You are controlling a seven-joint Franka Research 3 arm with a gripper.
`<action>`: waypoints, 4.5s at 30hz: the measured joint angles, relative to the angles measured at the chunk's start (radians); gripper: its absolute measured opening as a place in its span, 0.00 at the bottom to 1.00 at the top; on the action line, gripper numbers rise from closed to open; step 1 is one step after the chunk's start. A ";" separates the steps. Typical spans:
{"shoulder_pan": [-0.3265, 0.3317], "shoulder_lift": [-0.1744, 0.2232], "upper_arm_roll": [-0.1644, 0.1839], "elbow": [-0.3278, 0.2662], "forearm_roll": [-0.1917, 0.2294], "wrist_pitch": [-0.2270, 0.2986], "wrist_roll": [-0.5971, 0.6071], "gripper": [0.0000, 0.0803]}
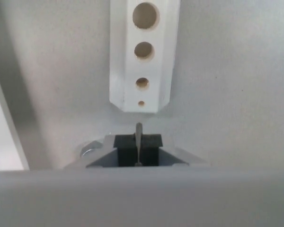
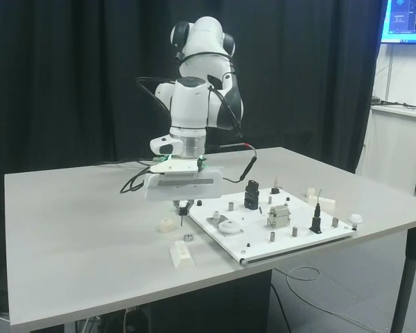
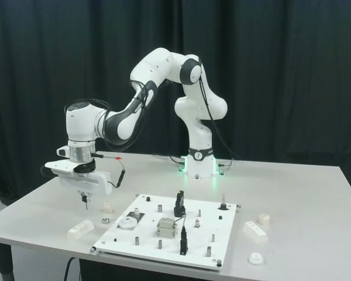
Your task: Insert round peg 1.
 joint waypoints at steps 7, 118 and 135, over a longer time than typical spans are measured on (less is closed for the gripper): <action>0.002 -0.003 0.000 0.001 0.000 -0.001 0.000 0.02; 0.678 -0.368 0.008 -0.292 -0.159 -0.165 0.478 0.02; 0.713 -0.459 0.016 -0.447 -0.172 0.021 0.476 0.02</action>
